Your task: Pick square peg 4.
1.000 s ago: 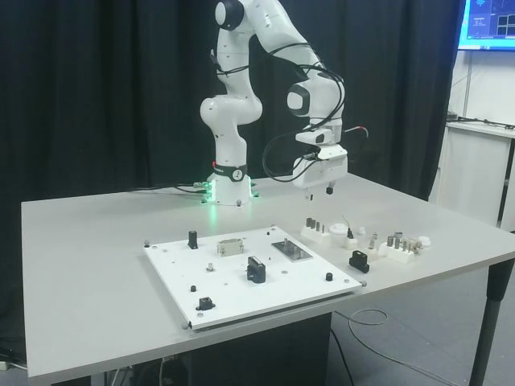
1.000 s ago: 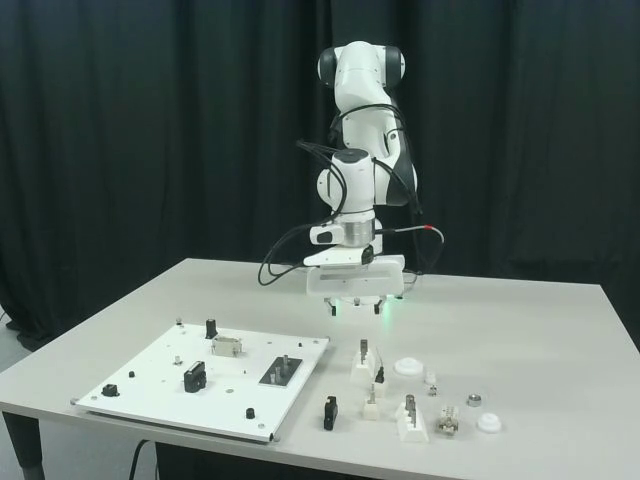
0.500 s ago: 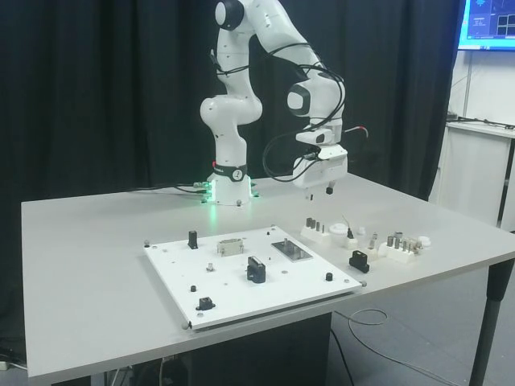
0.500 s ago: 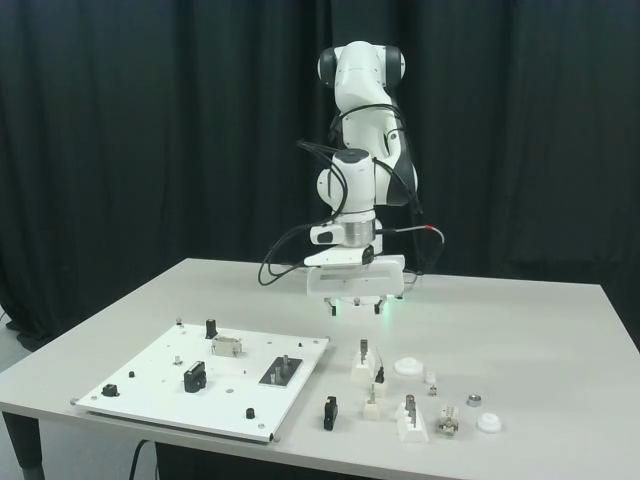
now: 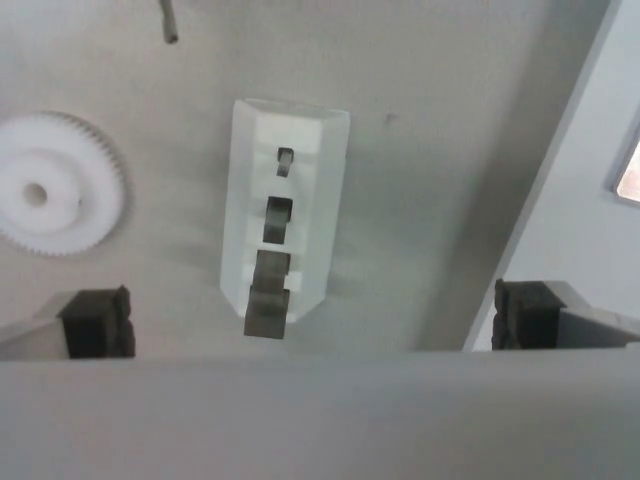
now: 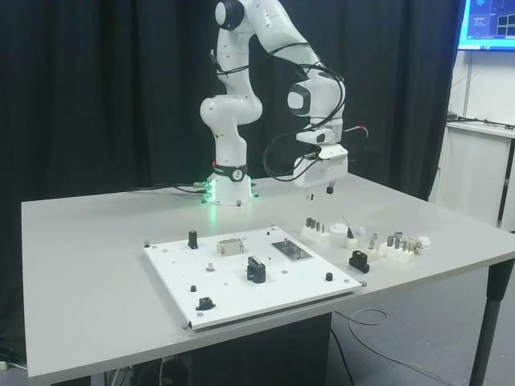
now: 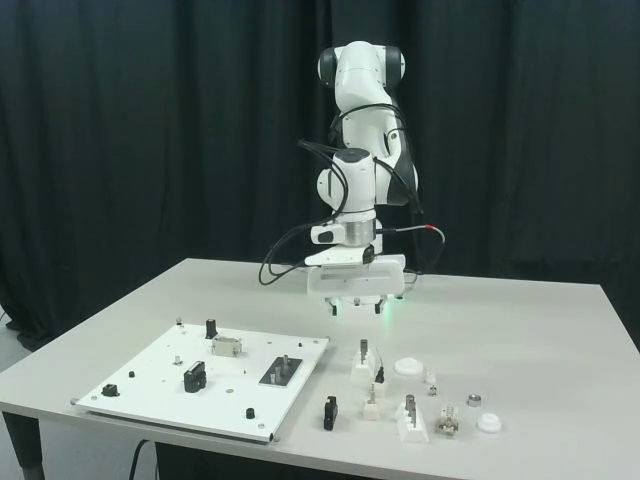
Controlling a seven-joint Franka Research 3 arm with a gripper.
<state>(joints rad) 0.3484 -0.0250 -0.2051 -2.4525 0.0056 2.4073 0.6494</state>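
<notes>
A white peg holder [image 5: 285, 200] stands on the grey table with three grey square pegs of growing size in a row: small [image 5: 285, 162], middle [image 5: 277, 218] and large [image 5: 267, 300]. No mark shows which one is peg 4. My gripper [image 5: 310, 318] hangs well above this holder, open and with nothing between its fingers; one black fingertip [image 5: 95, 322] shows on each side of the view. In the room views the gripper [image 6: 319, 191] [image 7: 355, 305] is high over the holder [image 6: 315, 229] [image 7: 364, 360].
A white gear [image 5: 50, 195] and a thin pin [image 5: 168, 20] lie beside the holder. The white assembly board [image 6: 241, 273] [image 7: 200, 385] lies beside the holder, toward the table's front. A black connector [image 6: 358, 259] and a second holder with round pegs [image 6: 400, 245] stand nearby.
</notes>
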